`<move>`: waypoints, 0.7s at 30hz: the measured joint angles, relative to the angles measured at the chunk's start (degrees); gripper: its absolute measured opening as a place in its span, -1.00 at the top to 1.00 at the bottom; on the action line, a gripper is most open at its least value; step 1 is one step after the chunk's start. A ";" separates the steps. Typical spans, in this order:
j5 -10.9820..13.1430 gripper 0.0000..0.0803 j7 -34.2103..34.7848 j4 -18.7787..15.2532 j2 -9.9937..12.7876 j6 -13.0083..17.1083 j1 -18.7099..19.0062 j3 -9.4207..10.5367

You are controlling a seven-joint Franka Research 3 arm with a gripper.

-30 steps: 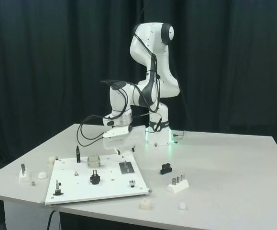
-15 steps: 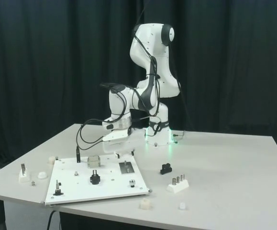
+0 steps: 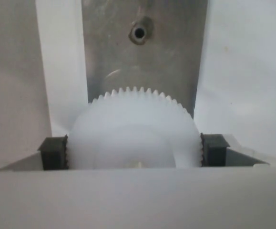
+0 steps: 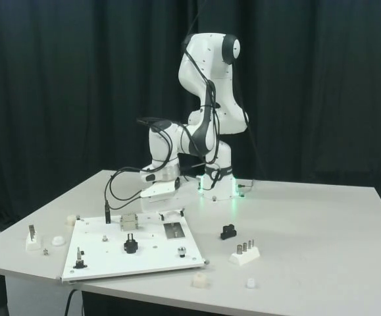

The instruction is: Insert large gear.

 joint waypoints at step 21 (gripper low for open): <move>2.40 -0.48 -0.59 0.02 1.78 2.37 0.04 0.07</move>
